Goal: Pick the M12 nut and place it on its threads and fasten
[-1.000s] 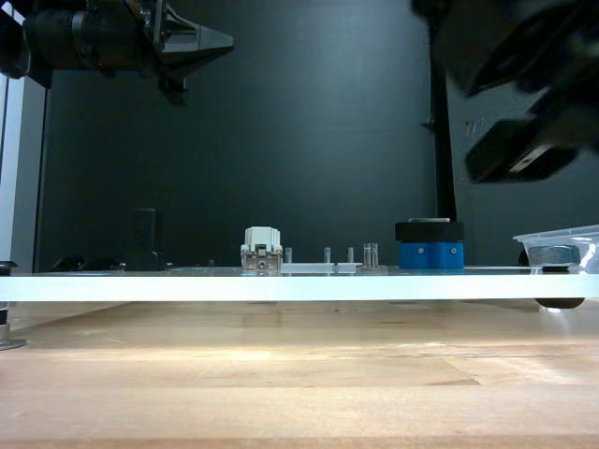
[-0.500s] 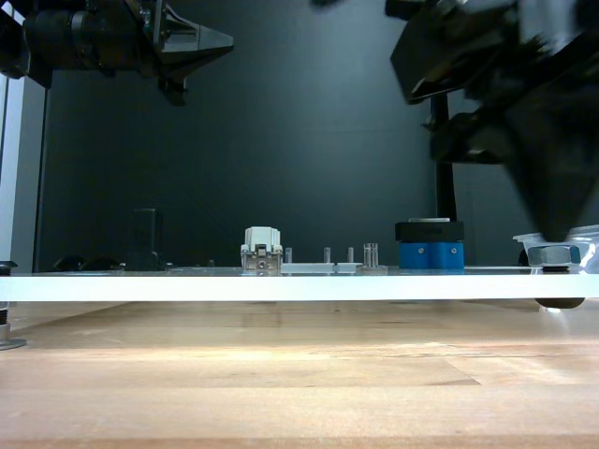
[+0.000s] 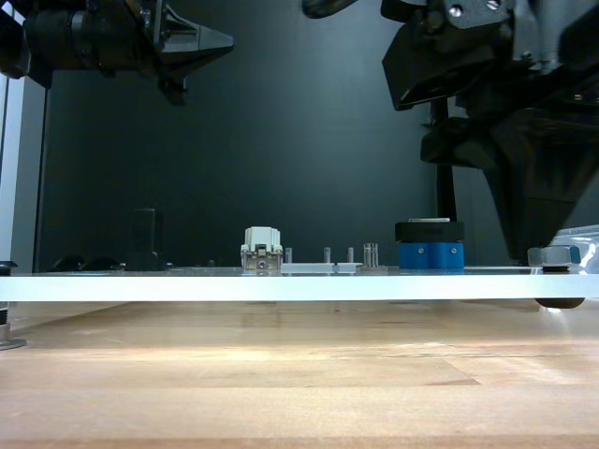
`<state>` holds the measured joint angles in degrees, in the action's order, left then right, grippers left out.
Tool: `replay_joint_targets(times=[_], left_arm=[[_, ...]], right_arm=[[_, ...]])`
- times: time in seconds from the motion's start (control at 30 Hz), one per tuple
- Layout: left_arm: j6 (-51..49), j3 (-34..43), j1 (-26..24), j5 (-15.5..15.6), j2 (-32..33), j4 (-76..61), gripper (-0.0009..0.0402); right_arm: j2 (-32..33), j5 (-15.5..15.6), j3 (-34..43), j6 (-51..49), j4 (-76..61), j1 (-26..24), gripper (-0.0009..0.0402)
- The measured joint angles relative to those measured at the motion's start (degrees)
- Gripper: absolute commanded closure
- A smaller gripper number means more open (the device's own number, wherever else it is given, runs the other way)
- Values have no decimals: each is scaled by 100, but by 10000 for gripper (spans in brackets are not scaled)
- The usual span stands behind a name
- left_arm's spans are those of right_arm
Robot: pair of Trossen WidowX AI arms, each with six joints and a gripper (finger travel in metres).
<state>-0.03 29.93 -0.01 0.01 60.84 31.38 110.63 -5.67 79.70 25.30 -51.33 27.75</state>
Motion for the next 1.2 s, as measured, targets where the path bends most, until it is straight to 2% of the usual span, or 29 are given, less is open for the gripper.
replay_joint_targets(times=[0.13,0.9,0.93,0.97,1.07,1.13,1.2], left_arm=[[0,0,0,0,0,0,393],[0,0,0,2,0,0,393],[0,0,0,0,0,0,393],[0,0,0,0,2,0,393],[0,2,0,0,0,0,393],[0,0,0,2,0,0,393],[0,0,0,2,0,0,393]], right_arm=[[0,249,-11,-17,2,0,393],[2,295,-20,-26,-90,48,393],[2,385,-20,-26,-101,50,393],[2,621,-22,-37,-133,48,393],[-17,1808,-24,-299,-55,44,393],[-70,2009,-24,-354,-114,63,393],[-120,1838,-22,-345,-144,63,393]])
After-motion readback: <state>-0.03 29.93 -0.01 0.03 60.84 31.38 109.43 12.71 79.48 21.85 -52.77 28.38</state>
